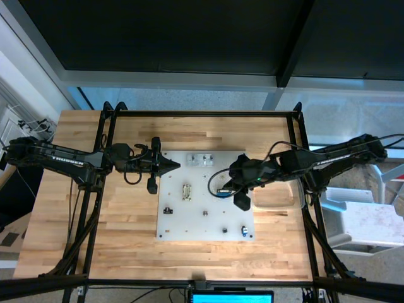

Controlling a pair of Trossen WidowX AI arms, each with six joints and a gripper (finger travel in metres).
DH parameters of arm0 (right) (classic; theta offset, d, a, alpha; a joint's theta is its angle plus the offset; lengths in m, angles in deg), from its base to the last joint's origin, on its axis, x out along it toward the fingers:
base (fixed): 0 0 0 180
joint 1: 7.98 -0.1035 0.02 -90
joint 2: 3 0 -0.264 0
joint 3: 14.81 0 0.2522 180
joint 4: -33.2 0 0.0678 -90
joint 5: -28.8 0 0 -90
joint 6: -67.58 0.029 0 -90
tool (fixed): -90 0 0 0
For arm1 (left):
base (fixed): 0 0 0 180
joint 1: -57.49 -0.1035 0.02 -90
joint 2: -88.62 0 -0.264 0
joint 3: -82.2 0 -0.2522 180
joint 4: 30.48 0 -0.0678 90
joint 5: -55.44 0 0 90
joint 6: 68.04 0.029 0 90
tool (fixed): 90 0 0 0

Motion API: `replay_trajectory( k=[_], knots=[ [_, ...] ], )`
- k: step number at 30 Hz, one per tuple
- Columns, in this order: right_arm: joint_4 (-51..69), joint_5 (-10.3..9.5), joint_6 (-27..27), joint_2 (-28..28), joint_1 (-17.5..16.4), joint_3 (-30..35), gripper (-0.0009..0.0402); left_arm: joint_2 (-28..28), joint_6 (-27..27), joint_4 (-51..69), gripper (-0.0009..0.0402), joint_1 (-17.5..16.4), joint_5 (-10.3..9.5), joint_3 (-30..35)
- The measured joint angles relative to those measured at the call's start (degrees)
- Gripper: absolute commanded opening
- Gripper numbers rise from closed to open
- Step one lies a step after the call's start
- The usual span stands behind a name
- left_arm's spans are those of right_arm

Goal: Unfasten the M12 fastener and place in the container

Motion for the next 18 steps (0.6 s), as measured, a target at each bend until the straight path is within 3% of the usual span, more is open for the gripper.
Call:
replay_trajectory(
  k=[9,18],
  knots=[
    [19.0,0.04,10.9,-10.6,-2.8,14.4,0.0,0.0,0.0,0.0,0.0,0.0,0.0,0.0],
    [29.7,-0.02,22.1,-19.8,-6.7,24.2,0.0,0.0,0.0,0.0,0.0,0.0,0.0,0.0]
  ],
)
